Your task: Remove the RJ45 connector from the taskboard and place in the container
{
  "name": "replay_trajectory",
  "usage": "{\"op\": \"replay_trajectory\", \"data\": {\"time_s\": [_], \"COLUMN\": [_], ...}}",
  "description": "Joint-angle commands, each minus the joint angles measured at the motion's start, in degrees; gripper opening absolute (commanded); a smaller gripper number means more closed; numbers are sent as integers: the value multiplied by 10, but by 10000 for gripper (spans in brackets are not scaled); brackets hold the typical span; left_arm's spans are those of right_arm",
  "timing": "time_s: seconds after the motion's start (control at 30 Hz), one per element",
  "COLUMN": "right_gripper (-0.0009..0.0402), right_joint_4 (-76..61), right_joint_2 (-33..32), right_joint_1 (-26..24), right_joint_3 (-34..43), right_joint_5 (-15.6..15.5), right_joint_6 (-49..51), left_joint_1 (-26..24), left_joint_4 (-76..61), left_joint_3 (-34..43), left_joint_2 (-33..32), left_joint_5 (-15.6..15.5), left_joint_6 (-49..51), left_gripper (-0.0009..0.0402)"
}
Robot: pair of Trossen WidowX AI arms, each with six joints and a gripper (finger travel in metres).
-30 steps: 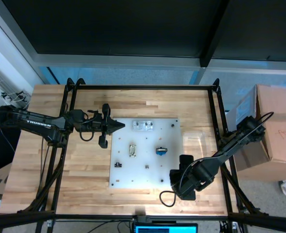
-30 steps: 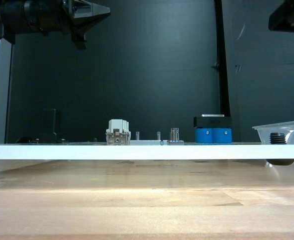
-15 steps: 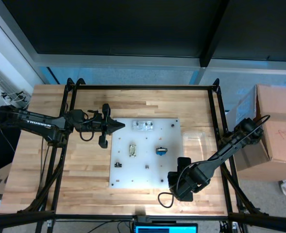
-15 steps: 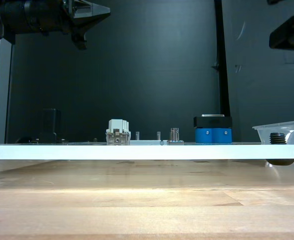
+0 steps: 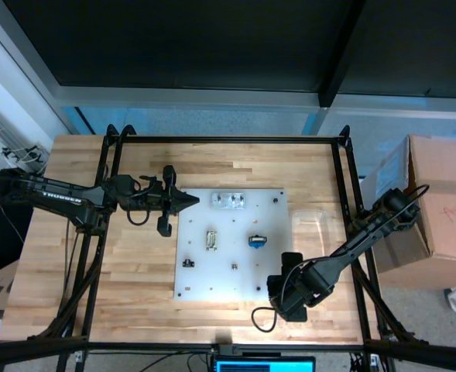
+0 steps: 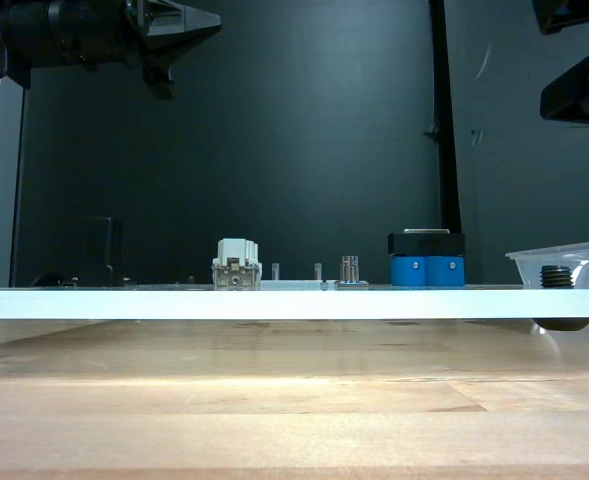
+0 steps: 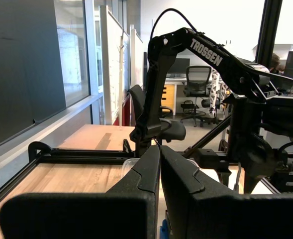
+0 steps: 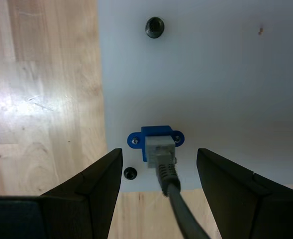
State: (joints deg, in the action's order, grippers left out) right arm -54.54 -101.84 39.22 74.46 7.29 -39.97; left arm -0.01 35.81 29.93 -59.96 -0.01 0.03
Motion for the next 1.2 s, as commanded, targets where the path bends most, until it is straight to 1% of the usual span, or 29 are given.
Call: {"op": "replay_trajectory", "data": {"time_s": [0.03, 0.43, 0.73, 0.83, 1.2], "right_gripper": [189, 74, -2, 3, 0], "right_joint_4": [0, 0, 0, 0, -1], "right_joint_2": [1, 2, 2, 3, 15], "right_joint_1": [0, -1, -1, -1, -1], "right_joint_3": [0, 0, 0, 0, 0], "right_joint_5": [1, 0, 0, 0, -2], "right_joint_6": [0, 0, 0, 0, 0], "left_joint_1": [0, 0, 0, 0, 0], "left_joint_4": [0, 0, 0, 0, 0], "left_joint_3": [0, 0, 0, 0, 0], "left_joint_2": [0, 0, 0, 0, 0], "left_joint_5": [0, 0, 0, 0, 0], "left_joint_6": [0, 0, 0, 0, 0], "left_gripper": [0, 0, 0, 0, 0]}}
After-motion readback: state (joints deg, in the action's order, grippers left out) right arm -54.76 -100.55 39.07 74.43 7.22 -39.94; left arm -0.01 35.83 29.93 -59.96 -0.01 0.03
